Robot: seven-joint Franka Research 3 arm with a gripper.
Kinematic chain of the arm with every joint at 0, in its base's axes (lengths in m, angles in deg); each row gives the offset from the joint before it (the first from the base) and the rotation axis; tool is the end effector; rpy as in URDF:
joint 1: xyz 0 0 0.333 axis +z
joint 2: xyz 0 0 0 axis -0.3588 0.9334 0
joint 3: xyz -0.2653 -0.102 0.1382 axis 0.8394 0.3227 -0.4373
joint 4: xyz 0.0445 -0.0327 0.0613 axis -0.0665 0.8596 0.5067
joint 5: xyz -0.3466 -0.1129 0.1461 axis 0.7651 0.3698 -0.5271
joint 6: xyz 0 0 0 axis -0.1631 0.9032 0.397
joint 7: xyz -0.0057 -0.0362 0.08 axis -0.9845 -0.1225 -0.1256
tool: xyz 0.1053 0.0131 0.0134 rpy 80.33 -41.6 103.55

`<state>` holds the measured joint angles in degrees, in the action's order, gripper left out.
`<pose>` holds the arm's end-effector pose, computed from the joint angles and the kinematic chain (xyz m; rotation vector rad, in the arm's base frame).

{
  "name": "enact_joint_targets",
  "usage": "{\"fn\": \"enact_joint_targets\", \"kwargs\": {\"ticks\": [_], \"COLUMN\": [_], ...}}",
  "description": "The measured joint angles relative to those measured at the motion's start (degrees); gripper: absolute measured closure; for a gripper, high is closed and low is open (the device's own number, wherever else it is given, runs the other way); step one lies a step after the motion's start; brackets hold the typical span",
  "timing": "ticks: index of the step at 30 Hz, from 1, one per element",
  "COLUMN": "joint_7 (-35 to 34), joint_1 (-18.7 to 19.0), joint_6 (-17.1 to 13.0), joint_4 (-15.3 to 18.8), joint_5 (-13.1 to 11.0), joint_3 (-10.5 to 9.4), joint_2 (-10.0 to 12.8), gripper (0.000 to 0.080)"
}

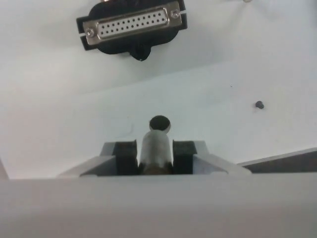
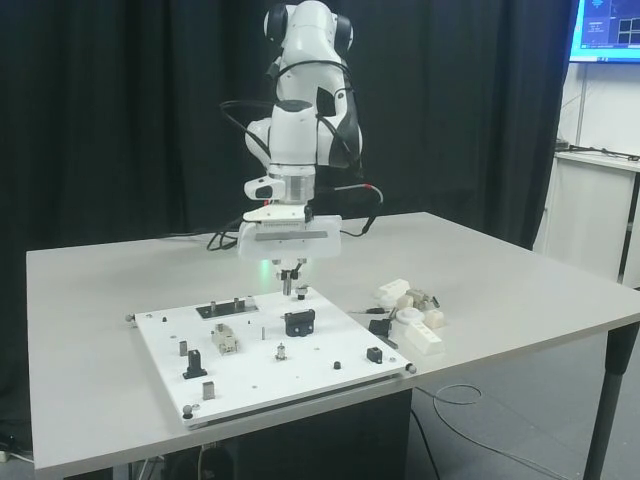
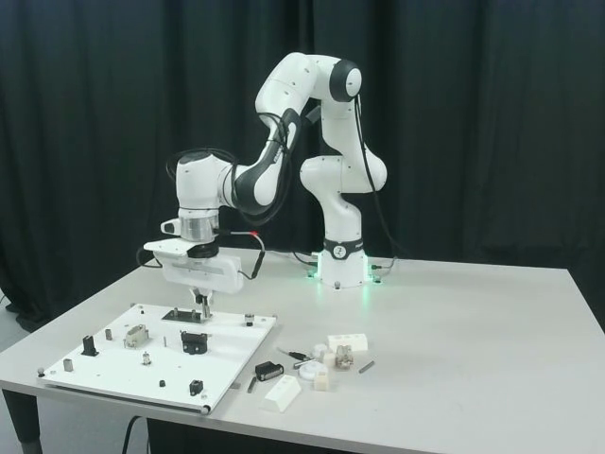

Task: Place round peg 4.

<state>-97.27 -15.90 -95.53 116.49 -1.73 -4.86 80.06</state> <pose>0.5169 -0.2291 0.2857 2.7525 -1.4870 0.0348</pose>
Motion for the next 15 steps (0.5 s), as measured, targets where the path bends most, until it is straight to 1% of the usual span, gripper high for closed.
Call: {"fn": "enact_joint_targets", "kwargs": {"ticks": [15], "joint_7": [-0.61], "joint_1": [0.12], "joint_6": [0.2], "joint_4": [-0.07], "joint_5": [0.03], "joint_3": [0.0], "joint_2": [-0.04], "gripper": [0.0654]}}
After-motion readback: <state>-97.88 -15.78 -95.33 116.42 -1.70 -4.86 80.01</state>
